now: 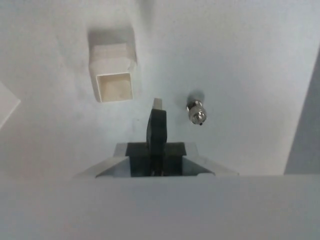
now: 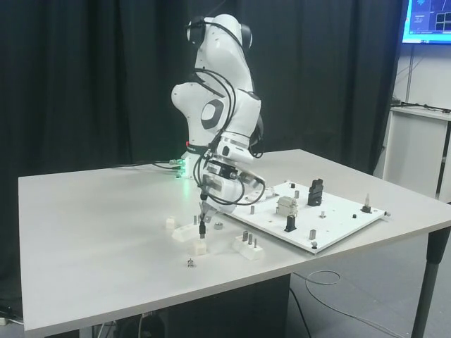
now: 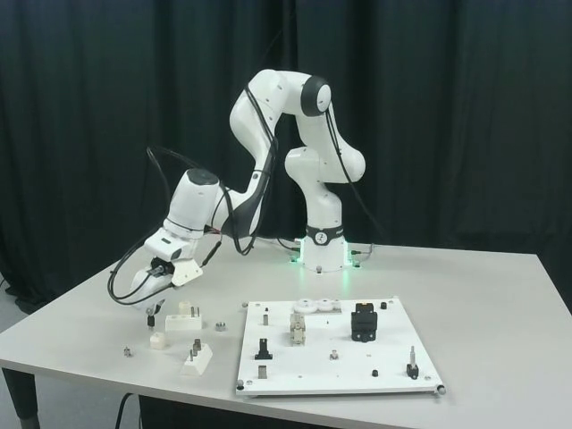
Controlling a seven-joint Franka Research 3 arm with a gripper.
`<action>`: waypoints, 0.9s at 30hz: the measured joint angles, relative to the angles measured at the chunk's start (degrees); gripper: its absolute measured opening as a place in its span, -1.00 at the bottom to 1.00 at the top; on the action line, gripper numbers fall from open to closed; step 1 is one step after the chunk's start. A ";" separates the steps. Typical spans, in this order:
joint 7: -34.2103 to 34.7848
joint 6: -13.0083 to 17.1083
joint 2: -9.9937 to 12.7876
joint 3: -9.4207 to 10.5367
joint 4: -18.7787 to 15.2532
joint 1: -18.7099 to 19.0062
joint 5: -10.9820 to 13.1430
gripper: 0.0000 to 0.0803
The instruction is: Place USB.
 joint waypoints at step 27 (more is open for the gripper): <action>0.03 -2.07 0.77 0.39 0.00 -0.30 0.80 -0.87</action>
